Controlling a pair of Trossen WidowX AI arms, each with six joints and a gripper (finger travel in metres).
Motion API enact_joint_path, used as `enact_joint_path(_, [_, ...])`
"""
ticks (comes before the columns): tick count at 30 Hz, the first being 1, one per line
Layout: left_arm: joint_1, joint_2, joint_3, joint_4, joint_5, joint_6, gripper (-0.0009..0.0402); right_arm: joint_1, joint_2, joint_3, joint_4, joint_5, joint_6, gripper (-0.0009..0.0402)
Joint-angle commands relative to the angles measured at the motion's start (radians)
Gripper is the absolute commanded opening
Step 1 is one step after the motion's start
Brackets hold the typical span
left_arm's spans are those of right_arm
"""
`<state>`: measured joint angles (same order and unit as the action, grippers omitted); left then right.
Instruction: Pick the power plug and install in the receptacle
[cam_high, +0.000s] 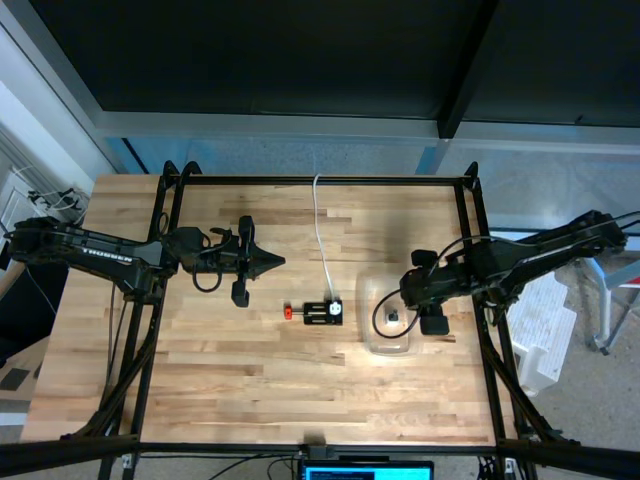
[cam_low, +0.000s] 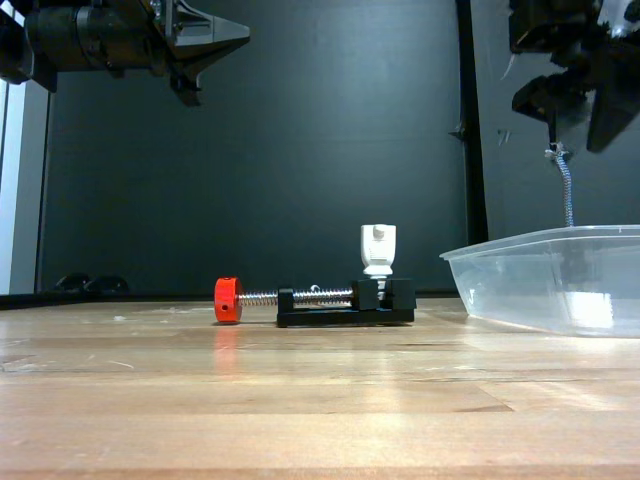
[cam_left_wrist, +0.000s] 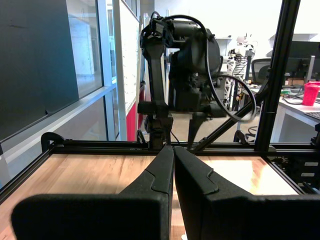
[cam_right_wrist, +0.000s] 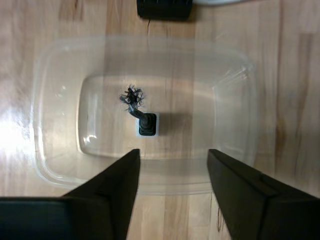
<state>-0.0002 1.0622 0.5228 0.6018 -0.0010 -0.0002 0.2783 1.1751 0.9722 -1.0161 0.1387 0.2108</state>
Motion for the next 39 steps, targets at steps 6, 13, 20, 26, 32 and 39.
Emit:
enact_joint_path(6, [0.0, 0.0, 0.0, 0.0, 0.0, 0.0, 0.0, 0.031, 0.107, -0.002, 0.056, 0.002, 0.02, 0.0249])
enact_joint_path(13, [0.0, 0.0, 0.0, 0.0, 0.0, 0.0, 0.0, 0.042, 0.159, -0.012, 0.094, 0.03, 0.035, 0.0249])
enact_joint_path(20, [0.0, 0.0, 0.0, 0.0, 0.0, 0.0, 0.0, 0.051, 0.18, -0.071, 0.172, 0.031, 0.071, 0.0249])
enact_joint_path(26, [0.0, 0.0, 0.0, 0.0, 0.0, 0.0, 0.0, 0.063, 0.204, -0.082, 0.197, 0.053, 0.072, 0.0247])
enact_joint_path(32, [0.0, 0.0, 0.0, 0.0, 0.0, 0.0, 0.0, 0.072, 0.211, -0.098, 0.227, 0.053, 0.072, 0.0241])
enact_joint_path(39, [0.0, 0.0, 0.0, 0.0, 0.0, 0.0, 0.0, 0.078, 0.211, -0.145, 0.286, 0.053, 0.072, 0.0233])
